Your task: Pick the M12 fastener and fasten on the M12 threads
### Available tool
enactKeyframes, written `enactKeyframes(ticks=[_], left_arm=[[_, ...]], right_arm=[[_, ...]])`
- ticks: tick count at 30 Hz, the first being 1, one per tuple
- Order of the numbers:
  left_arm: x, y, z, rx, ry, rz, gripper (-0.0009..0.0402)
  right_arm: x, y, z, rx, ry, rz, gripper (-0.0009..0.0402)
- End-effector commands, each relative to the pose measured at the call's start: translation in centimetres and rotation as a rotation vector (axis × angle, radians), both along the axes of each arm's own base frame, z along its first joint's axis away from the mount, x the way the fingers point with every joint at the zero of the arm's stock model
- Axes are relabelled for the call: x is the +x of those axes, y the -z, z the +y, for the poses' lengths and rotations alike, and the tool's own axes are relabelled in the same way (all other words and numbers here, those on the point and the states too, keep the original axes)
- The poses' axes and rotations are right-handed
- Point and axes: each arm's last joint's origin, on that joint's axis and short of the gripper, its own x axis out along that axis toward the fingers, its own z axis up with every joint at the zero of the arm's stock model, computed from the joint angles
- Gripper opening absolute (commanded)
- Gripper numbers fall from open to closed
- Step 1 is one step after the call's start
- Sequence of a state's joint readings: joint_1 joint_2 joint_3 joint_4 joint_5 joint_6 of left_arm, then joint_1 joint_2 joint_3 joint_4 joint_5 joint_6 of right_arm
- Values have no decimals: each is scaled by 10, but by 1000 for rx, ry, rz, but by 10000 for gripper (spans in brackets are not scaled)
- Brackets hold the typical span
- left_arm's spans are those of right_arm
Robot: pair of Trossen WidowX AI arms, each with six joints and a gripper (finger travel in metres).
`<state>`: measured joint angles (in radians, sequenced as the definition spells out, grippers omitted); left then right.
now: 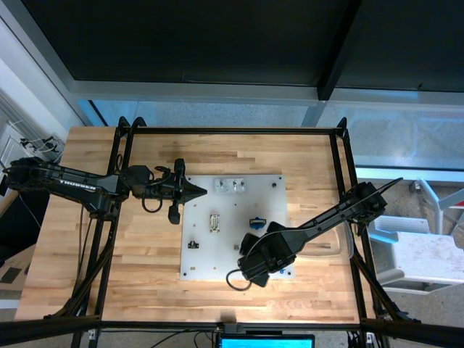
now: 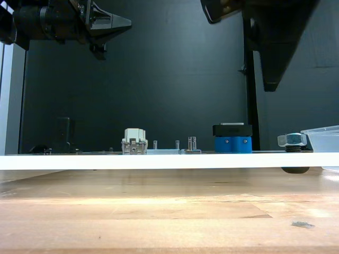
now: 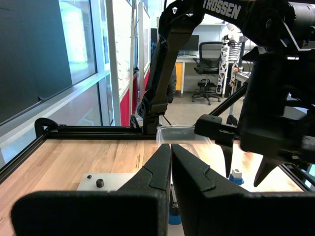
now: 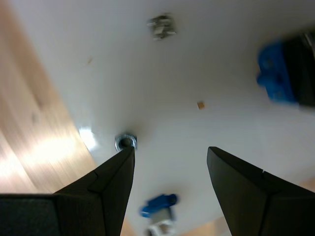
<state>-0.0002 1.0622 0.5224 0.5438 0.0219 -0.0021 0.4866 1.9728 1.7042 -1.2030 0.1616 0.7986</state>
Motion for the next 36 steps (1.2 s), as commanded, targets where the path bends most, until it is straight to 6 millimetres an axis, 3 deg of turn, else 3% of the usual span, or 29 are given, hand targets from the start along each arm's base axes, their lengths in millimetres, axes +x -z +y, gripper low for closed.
enactKeyframes(ticks=[1,6,10,14,19,36], left_arm=[[0,0,0,0,0,-1,0],[0,0,0,0,0,-1,0],[0,0,0,0,0,-1,0],[0,0,0,0,0,-1,0],[0,0,0,0,0,-1,0],[0,0,0,0,0,-1,0]], right_arm=[[0,1,1,-31,-215,24,204],[-1,3,1,-33,-417,55,200],[0,5,1,5,-473,68,168],[0,8,0,4,-475,64,106],[2,13,0,12,-474,45,-3],[-1,49,-2,56,-469,41,0]])
